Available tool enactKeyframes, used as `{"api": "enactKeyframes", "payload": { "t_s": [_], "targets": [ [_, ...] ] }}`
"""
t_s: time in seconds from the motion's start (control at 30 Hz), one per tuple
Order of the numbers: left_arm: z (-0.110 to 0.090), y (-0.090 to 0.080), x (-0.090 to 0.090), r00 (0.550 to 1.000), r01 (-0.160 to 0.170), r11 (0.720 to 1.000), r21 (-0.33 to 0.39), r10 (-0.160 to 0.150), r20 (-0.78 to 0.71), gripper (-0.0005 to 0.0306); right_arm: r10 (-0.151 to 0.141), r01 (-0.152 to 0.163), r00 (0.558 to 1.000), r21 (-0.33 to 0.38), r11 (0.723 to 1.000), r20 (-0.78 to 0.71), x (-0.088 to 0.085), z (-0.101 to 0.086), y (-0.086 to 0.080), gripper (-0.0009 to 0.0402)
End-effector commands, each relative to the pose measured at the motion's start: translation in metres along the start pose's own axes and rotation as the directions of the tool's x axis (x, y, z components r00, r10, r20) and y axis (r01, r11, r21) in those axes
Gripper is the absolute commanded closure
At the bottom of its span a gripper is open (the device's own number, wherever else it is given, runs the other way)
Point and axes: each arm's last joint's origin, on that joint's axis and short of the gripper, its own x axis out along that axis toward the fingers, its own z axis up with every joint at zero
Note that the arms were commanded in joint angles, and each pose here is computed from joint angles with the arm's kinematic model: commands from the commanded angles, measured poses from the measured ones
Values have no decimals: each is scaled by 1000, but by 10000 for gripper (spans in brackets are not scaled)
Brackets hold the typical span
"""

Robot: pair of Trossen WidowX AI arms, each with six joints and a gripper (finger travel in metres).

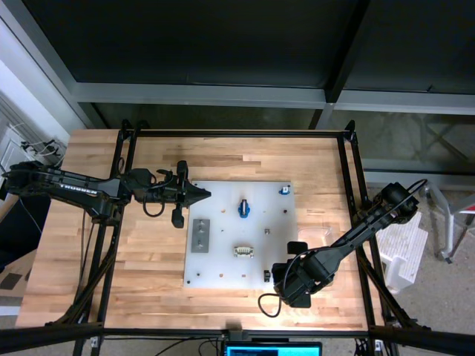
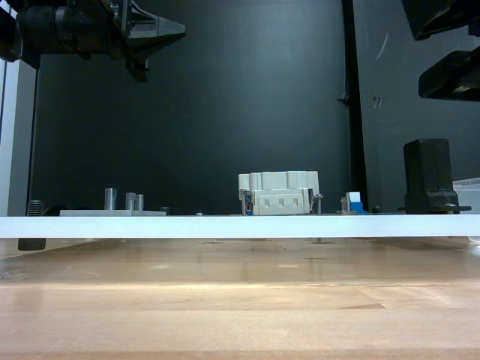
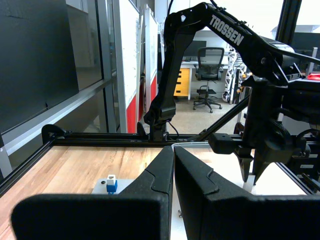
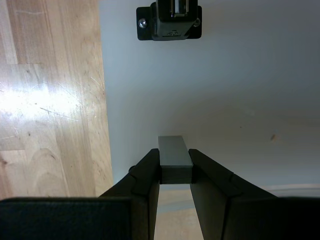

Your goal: Pick the 16mm bar and install on taskboard

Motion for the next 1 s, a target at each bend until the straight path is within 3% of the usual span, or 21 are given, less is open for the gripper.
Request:
{"api": "enactKeyframes", "payload": {
  "t_s": [0.03,0.4,0.6,0.77,1.0],
  "targets": [
    [0,0,0,1000,0,1000,0,0,0,300,6,-6,1000,1,1000,6,4,-1,0,392],
    [0,0,0,1000,0,1000,0,0,0,300,8,-8,1000,-12,1000,10,19,-6,-3,392],
    [0,0,0,1000,0,1000,0,0,0,300,14,-14,1000,-11,1000,18,17,-6,-3,385],
    [0,0,0,1000,0,1000,0,0,0,300,17,-17,1000,-12,1000,22,15,-5,-2,352],
    [0,0,0,1000,0,1000,0,0,0,300,22,-22,999,-13,1000,25,14,-5,-2,275]
  ]
}}
